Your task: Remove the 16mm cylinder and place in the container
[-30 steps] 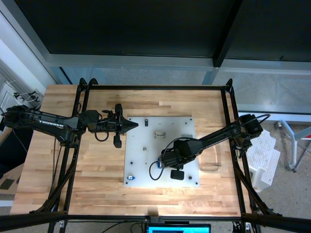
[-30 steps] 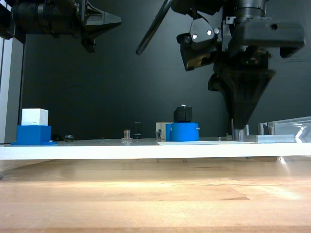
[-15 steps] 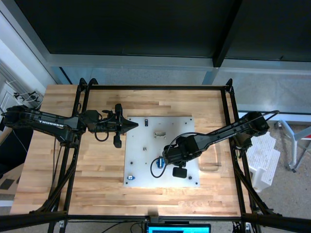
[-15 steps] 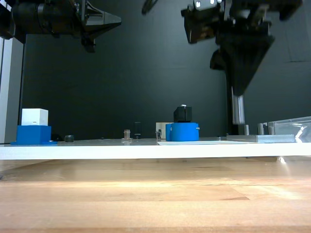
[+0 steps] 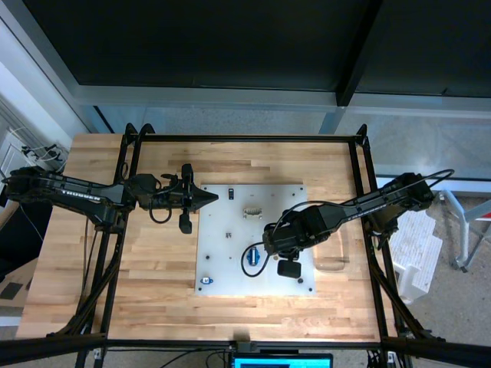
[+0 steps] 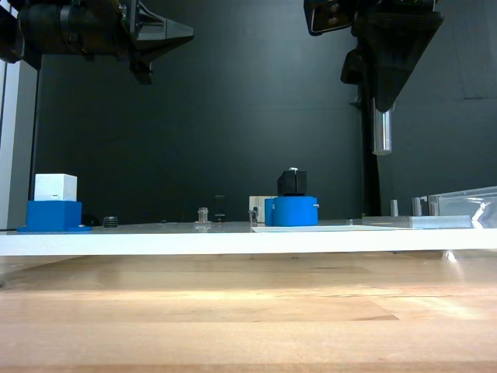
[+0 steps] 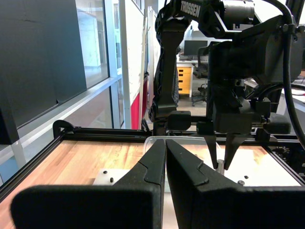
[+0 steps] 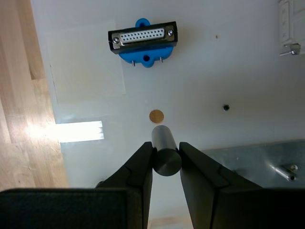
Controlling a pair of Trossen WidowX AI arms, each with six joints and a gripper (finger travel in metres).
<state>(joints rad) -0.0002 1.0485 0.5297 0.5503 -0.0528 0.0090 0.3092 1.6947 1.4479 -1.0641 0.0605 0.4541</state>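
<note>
One 16mm cylinder [image 8: 167,160] — clamped in right pincer [image 8: 166,150] above board [image 5: 222,230]; left pincer [image 7: 165,144] clenched, over bench [image 5: 153,268]; one container [image 6: 474,203], edge-cropped.

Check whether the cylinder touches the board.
Apart: low view shows the cylinder hanging from the right gripper, clear gap above the board. Left gripper parked high, left.

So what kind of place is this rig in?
Probably a robotics lab in an office building: a wooden table with a white task board, and beyond it windows and monitors. Left gripper hangs shut at the board's left edge; right gripper holds the 16mm cylinder above it.
</note>
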